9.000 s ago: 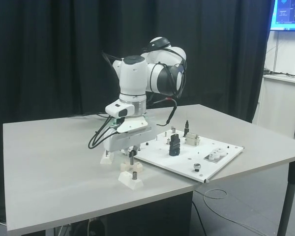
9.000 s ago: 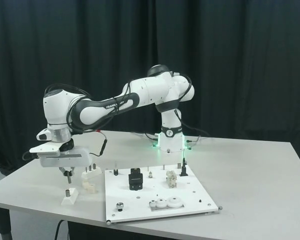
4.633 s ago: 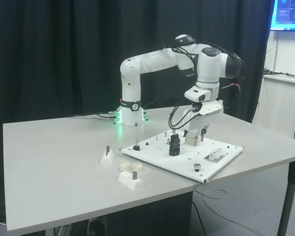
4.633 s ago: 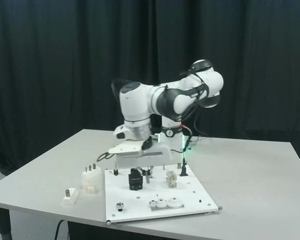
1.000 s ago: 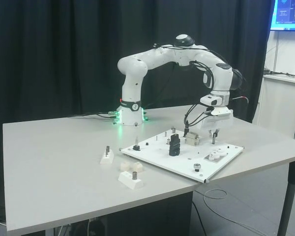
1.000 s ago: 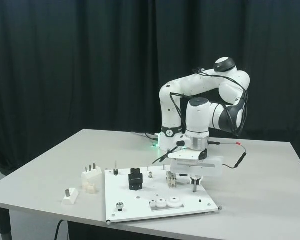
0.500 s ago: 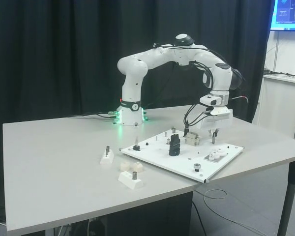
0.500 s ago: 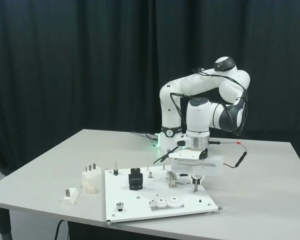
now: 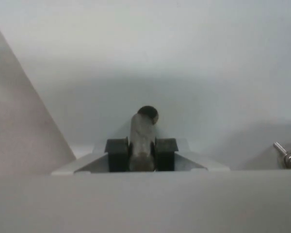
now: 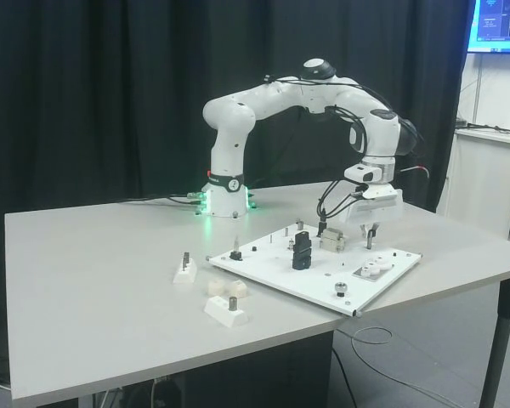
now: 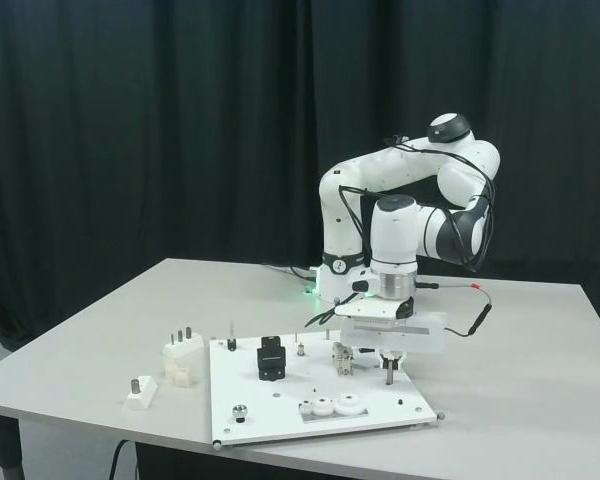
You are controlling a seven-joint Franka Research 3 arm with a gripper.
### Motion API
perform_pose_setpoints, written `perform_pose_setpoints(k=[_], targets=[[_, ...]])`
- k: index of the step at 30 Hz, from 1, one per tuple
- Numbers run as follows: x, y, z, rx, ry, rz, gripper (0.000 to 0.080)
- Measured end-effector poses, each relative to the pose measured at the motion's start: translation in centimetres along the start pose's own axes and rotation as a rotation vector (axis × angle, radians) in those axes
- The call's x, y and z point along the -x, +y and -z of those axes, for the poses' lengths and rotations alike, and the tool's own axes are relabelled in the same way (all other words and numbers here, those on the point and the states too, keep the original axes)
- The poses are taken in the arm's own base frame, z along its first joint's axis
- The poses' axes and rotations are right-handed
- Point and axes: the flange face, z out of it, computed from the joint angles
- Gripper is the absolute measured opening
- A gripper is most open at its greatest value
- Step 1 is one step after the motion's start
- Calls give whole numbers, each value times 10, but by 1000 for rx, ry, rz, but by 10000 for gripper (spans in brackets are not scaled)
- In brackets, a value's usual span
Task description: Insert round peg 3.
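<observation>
The gripper (image 9: 141,154) is gripping the peg (image 9: 141,141) upright, its jaws clamped on the shaft so the free tip is pointing straight down at the hole (image 9: 148,113) in the white board (image 11: 280,415). In the wrist view the tip is sitting just at the hole's seven o'clock edge, apparently not yet entering. Holding it vertical is probably keeping the peg's axis square to the bore for insertion.

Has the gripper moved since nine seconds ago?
Yes. The gripper, shut on the round peg, went from the small white holders off the board to the white board's far side.
</observation>
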Motion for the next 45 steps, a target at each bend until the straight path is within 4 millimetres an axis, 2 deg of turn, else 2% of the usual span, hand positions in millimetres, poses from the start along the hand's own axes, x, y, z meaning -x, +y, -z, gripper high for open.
perform_pose_setpoints(k=[45], targets=[[2, 3, -1, 0, 19, 2, 111]])
